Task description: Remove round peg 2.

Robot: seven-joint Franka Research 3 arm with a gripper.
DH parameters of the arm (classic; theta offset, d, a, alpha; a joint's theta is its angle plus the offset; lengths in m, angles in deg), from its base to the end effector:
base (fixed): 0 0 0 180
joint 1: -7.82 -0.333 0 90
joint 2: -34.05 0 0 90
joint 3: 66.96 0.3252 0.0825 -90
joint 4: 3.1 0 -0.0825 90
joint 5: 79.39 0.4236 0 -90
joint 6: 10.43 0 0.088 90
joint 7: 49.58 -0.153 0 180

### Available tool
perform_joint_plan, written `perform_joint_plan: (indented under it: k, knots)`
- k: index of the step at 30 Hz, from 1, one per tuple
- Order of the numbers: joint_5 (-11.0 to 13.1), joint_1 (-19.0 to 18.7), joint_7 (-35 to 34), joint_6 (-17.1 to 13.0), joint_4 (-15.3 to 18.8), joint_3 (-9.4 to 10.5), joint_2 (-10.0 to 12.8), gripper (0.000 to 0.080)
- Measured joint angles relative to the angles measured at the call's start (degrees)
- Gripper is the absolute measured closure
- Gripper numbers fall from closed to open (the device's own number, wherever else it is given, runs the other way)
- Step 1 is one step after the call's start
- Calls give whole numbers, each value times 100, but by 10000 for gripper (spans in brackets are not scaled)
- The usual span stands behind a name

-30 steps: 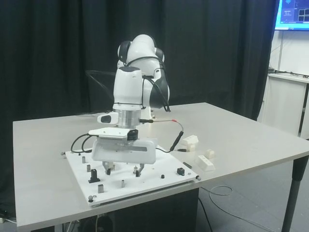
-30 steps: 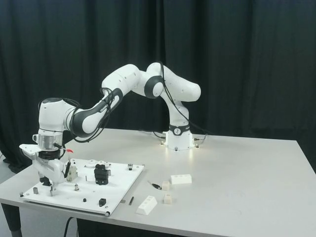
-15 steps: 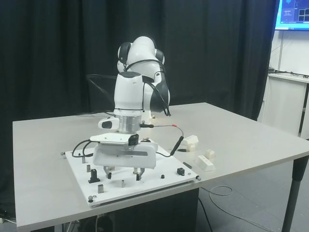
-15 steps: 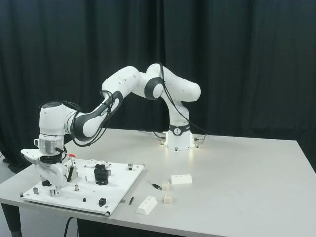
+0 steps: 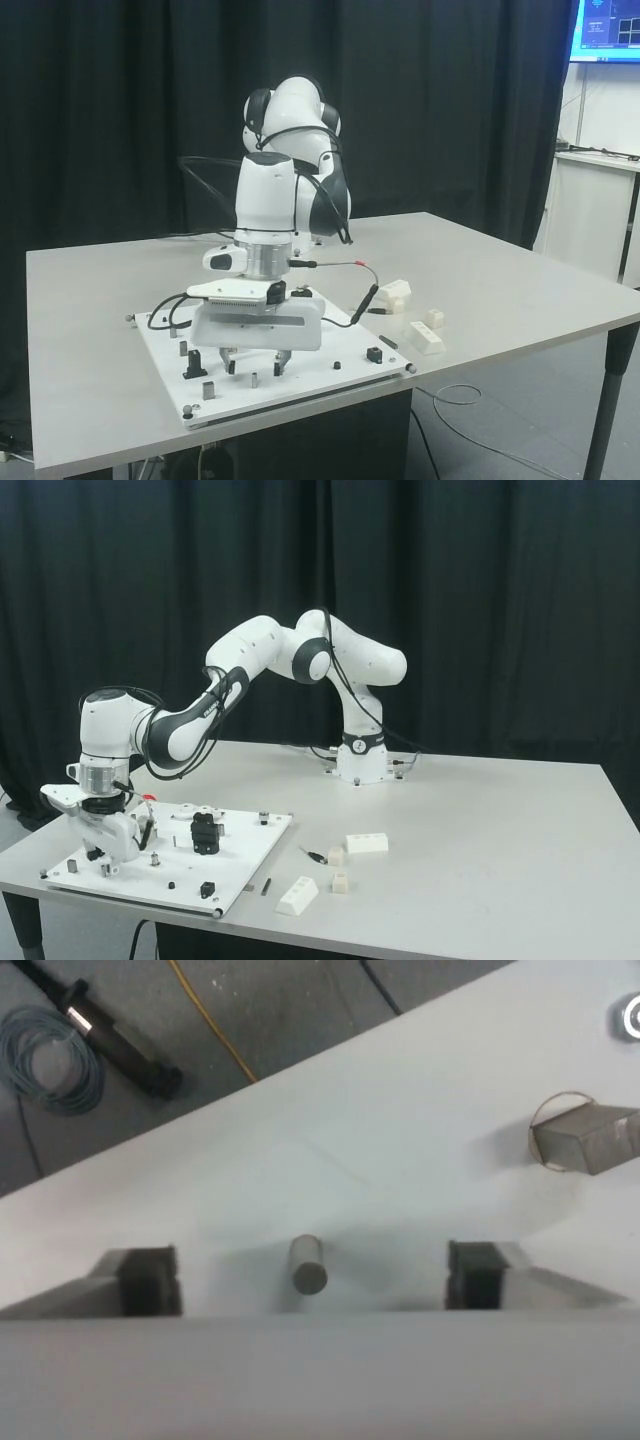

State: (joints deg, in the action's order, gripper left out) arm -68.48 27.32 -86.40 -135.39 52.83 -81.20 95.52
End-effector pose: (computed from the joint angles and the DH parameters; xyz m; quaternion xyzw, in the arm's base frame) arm 0.7509 -0.3977 0.1673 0.8268 -0.5566 0.0792 0.0197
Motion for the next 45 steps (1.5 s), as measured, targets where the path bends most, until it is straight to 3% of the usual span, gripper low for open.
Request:
perform_joint_plan:
  k: [1,2,3,8,9,14,15,20,21,45]
  knots:
    - [0,0,39,-3,-3,-4,3,3]
    - [0,0,77,-7,-8,-8,8,104]
    - [0,0,109,-8,-17,-13,16,296]
    - [0,0,254,-8,-70,-36,68,296]
    - [0,0,267,-8,-72,-37,74,474]
    - [9,-2,276,-23,-74,-35,101,474]
    - [20,-5,276,-23,-74,-29,103,658]
    - [26,-29,275,-13,-75,-42,105,658]
    - [26,-30,275,-13,-75,-42,105,742]
    - [150,-7,263,30,-100,-55,106,743]
